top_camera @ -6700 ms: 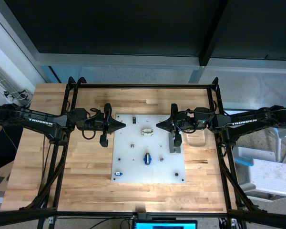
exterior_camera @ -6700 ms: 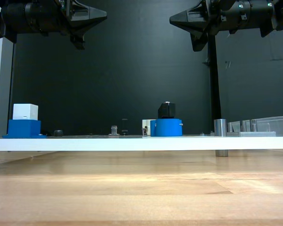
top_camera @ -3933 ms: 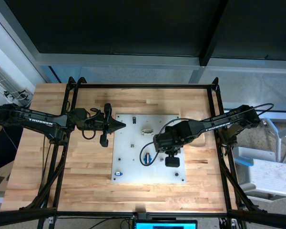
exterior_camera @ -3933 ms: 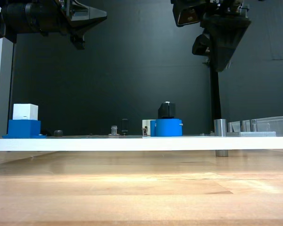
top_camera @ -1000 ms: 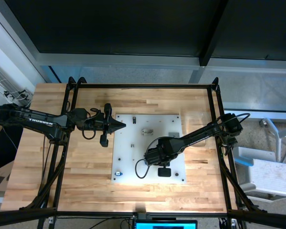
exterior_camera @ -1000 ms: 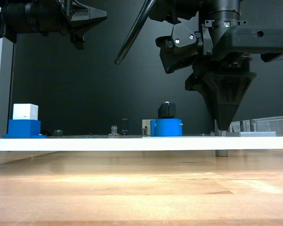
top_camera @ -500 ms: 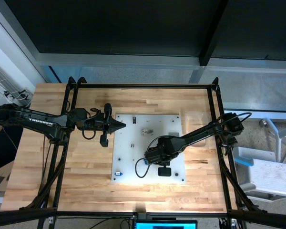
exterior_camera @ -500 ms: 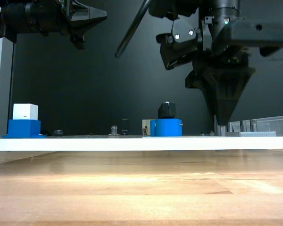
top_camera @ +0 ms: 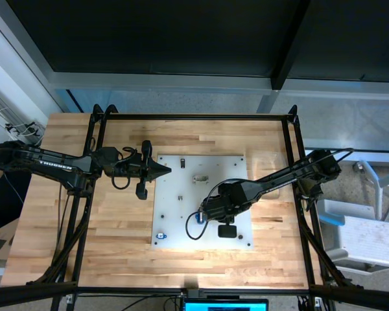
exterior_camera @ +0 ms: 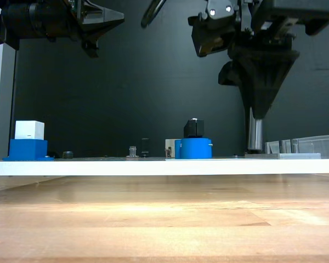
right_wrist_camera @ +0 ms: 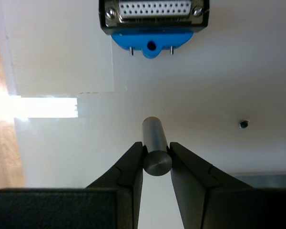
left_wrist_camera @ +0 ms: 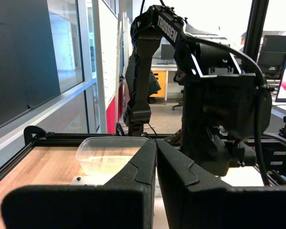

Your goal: Pick the 16mm cylinder and place it in the container

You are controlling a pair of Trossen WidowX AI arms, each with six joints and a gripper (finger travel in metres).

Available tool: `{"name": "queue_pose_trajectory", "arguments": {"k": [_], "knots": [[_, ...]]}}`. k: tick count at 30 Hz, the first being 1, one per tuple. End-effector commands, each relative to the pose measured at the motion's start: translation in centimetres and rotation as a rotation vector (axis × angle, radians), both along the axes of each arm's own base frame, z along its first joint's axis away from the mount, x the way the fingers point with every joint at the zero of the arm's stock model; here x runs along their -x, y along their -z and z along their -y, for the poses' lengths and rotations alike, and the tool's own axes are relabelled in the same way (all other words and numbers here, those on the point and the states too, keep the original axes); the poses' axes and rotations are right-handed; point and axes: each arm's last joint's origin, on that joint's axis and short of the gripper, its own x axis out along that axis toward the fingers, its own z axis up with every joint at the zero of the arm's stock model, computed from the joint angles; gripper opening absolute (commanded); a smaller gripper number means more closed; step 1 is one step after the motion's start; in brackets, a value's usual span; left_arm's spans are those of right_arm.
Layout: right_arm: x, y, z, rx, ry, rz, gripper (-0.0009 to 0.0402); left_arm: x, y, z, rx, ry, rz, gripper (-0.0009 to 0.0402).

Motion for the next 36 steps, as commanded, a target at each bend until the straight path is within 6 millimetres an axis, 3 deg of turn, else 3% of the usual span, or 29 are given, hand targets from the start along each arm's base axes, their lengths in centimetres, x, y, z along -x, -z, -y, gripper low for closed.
{"name": "queue_pose_trajectory", "arguments": {"k": [1, 10, 19, 27, 36], "knots": [[0.4, -1.1, 0.2, -0.010, 0.006, 0.029, 0.0030, 0.0, 0.0, 0.0, 0.000, 0.000, 0.000, 0.0000], [2.8, -4.1, 1.3, -0.018, 0.052, 0.048, 0.0029, 0.0, 0.0, 0.0, 0.000, 0.000, 0.000, 0.0000], [5.9, -6.2, 3.9, 0.015, 0.256, 0.122, 0.0029, 0.0, 0.0, 0.0, 0.000, 0.000, 0.000, 0.0000], [8.9, -6.7, 5.8, 0.039, 0.389, 0.186, 0.0029, 0.0, 0.0, 0.0, 0.000, 0.000, 0.000, 0.0000], [11.6, -5.8, 7.4, 0.050, 0.526, 0.208, 0.0029, 0.0, 0.0, 0.0, 0.000, 0.000, 0.000, 0.0000]]}}
